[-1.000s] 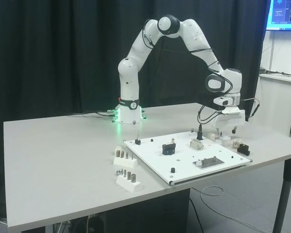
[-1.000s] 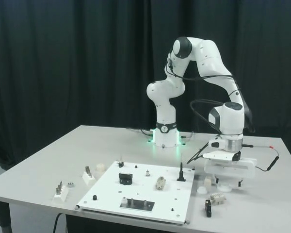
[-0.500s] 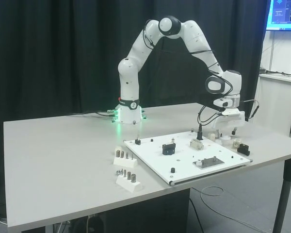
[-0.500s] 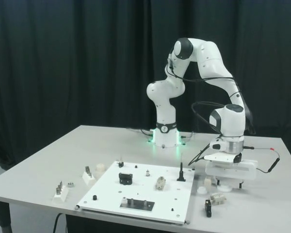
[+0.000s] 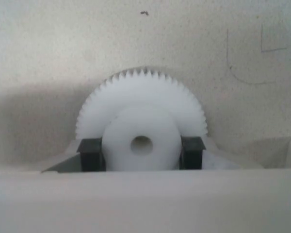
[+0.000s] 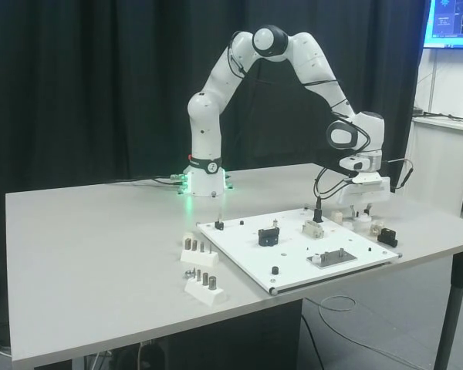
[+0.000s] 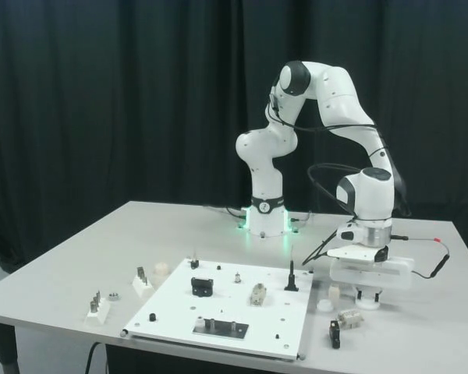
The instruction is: Pick large gear.
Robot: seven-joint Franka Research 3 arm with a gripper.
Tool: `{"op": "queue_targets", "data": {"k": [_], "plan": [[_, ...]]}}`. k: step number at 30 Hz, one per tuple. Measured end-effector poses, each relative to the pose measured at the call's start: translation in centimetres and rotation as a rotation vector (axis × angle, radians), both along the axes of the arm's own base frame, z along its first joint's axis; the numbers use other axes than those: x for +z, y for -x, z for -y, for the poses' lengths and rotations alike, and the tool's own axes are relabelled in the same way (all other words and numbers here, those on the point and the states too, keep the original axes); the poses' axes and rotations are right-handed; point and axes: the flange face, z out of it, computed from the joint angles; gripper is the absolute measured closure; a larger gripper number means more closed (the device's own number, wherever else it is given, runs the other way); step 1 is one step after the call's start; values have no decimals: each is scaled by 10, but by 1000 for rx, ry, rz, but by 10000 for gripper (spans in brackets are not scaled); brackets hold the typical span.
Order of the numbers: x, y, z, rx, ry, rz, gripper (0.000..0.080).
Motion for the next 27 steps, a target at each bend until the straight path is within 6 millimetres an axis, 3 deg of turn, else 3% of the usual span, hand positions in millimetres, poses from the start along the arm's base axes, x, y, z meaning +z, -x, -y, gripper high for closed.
{"op": "queue_targets", "data": {"k": [6, 7, 17, 27], "plan": [[0, -1, 1, -2, 0, 0, 390], [0, -1, 1, -3, 0, 0, 469], [2, -2, 2, -42, -10, -2, 468], [19, -2, 0, -51, -26, -18, 469]]}}
